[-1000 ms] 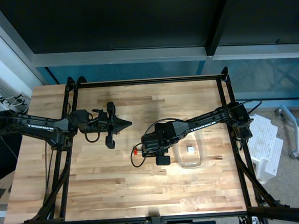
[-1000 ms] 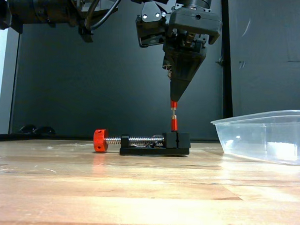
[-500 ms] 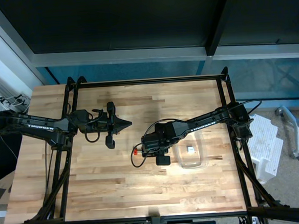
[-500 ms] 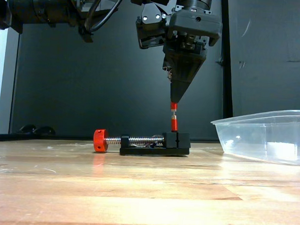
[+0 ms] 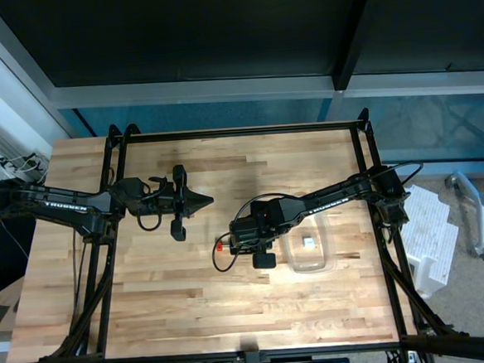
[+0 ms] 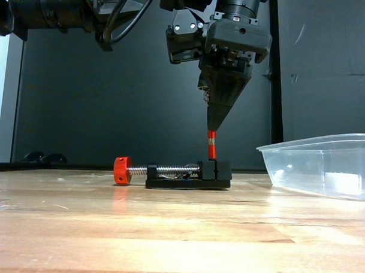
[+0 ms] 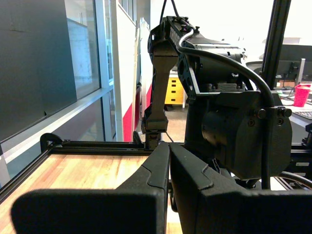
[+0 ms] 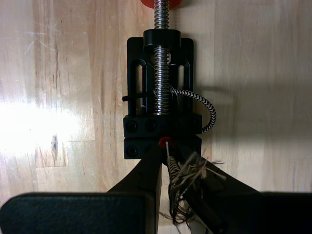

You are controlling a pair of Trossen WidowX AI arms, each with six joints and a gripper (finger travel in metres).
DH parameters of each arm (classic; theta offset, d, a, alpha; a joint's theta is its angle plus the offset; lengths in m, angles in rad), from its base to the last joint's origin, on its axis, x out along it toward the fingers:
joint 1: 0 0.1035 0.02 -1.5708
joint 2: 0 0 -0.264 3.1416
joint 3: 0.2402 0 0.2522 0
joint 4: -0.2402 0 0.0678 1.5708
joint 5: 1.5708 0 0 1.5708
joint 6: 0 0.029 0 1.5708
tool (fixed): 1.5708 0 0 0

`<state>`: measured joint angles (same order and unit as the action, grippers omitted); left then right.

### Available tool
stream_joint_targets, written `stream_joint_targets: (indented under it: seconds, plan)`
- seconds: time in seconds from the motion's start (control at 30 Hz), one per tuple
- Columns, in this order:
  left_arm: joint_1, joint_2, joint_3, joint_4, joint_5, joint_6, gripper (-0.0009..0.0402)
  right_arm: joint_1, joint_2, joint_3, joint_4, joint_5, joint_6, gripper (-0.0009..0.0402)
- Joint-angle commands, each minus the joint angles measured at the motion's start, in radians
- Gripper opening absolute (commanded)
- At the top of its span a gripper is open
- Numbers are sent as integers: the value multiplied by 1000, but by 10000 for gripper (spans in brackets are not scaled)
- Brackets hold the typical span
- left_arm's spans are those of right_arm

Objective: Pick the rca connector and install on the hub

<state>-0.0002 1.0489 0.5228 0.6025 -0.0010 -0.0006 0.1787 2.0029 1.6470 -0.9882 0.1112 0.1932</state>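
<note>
The hub (image 6: 187, 175) is a small black block with a threaded screw and a red knob (image 6: 122, 170), lying on the wooden table. My right gripper (image 6: 213, 127) hangs point-down right above its right end, shut on the red rca connector (image 6: 211, 146). The connector stands upright with its lower end at the hub's top. In the right wrist view the connector's red tip (image 8: 165, 142) sits on the hub (image 8: 163, 122) between my right gripper (image 8: 165, 156) fingers. From above, the right gripper (image 5: 250, 241) covers most of the hub. My left gripper (image 5: 206, 201) hovers parked at mid-left, shut (image 7: 169, 161).
A clear plastic tray (image 6: 325, 168) stands just right of the hub, holding a small white piece (image 5: 309, 241). A braided black-and-white cable (image 8: 207, 109) loops beside the hub. A black frame rail (image 5: 238, 132) borders the table's far side.
The right gripper has come down slightly, pushing the connector lower onto the hub's top. The left arm has not moved.
</note>
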Motion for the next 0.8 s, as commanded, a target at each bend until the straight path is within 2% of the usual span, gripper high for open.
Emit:
stream_joint_targets:
  seconds: [0.03, 0.8]
  plan:
    - [0, 0, 0, 0, 0, 0, 0, 0, 0, -6, 6, 0, -1, 4]
    - [0, 0, 0, 0, 0, 0, 0, 0, 0, -22, 29, 2, -1, 5]
